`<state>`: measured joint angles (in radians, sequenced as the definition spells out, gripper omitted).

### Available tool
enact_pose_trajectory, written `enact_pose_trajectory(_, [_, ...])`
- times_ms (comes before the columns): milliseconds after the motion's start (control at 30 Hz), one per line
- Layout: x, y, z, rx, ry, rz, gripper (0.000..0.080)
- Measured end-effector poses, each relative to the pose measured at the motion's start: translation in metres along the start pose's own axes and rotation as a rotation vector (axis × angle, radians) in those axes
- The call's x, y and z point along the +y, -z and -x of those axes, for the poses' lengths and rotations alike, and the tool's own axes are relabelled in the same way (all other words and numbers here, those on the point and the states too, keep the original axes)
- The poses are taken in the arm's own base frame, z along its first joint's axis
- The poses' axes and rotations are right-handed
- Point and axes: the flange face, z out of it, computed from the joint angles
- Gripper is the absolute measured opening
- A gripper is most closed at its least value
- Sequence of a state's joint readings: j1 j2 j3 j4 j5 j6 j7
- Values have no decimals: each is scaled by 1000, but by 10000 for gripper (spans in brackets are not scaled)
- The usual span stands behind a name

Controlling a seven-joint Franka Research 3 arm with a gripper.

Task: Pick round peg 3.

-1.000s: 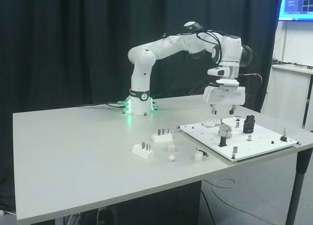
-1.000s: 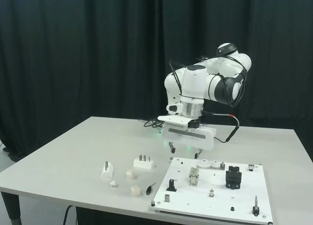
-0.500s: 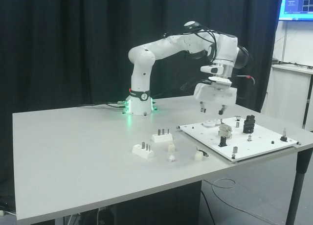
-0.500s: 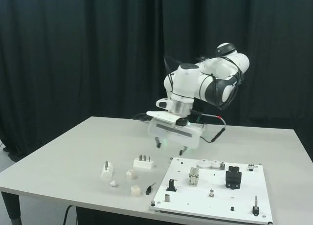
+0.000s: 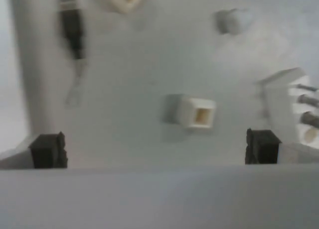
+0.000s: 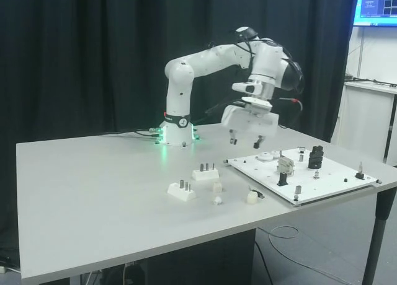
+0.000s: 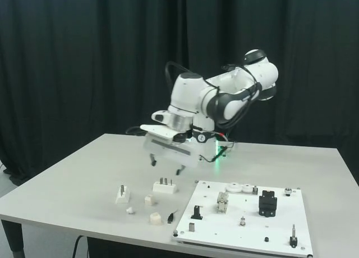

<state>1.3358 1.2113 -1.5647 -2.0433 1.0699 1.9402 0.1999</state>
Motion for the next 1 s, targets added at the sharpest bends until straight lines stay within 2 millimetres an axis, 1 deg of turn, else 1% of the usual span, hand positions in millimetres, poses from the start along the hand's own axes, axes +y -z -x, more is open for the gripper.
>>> enact_pose_trajectory(300, [40,-21,-42,-15,68,3,800])
enact_pose_trajectory(467, [61,-36,-61,-32,90,-8,800])
enact_pose_trajectory(733, [91,-59,-82,-72,159,-41,800])
enact_pose_trajectory(1000, [116,-79,-95,-99,204,-53,800])
